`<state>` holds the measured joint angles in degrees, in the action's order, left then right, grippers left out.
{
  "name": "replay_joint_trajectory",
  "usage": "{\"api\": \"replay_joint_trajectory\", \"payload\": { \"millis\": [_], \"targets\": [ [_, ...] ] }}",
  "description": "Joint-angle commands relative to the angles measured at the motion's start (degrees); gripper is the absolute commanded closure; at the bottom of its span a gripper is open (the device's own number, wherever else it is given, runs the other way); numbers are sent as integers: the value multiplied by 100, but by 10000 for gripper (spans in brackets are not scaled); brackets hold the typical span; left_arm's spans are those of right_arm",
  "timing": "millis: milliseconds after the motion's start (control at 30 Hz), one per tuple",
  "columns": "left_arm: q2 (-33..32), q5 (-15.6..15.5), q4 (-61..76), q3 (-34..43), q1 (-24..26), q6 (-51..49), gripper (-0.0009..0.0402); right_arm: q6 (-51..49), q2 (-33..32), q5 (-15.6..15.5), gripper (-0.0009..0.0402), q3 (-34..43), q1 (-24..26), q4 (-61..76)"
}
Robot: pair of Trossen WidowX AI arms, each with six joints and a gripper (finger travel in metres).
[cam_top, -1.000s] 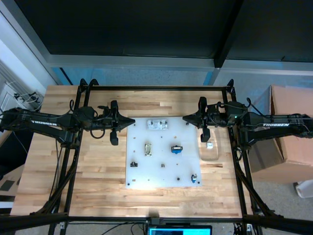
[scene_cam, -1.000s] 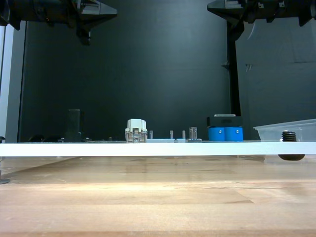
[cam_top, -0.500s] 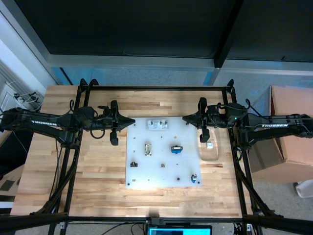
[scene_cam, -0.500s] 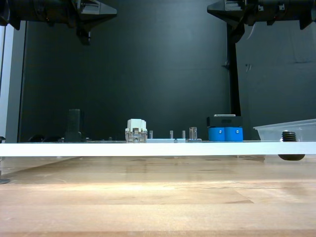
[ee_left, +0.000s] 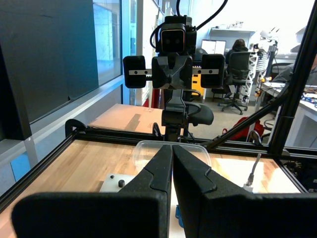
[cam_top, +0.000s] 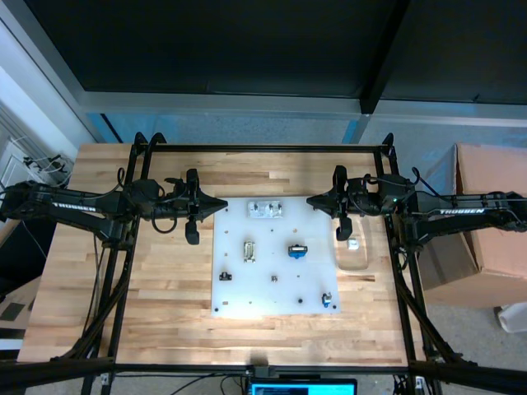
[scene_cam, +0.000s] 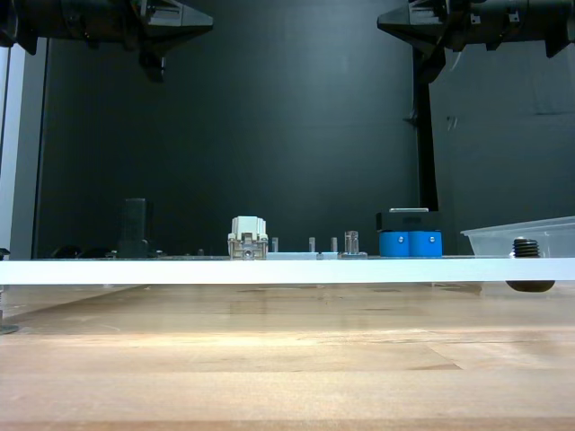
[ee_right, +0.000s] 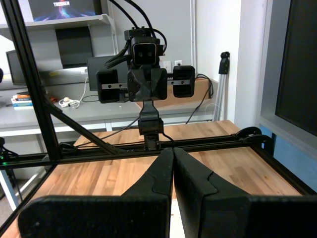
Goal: Pick the RJ45 connector and install on the taskboard
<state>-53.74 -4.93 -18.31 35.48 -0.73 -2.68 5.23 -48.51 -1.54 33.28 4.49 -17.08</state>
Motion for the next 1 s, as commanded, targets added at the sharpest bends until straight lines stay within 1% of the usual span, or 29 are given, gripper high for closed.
{"api": "replay_joint_trajectory", "payload": {
  "millis": [33,233,333,433,1000],
  "targets": [
    [0,0,-2,2,-2,2,393,-4,-2,0,393,0,-7,-2],
    [0,0,-2,2,0,2,393,9,-2,-9,393,2,-15,-11],
    [0,0,-2,2,-2,2,393,37,-2,-127,393,2,-31,-11],
    [0,0,-2,2,-2,2,393,48,-2,-166,393,2,-42,-13],
    [0,0,-2,2,-2,2,393,46,0,-153,393,2,-72,7]
  ]
}}
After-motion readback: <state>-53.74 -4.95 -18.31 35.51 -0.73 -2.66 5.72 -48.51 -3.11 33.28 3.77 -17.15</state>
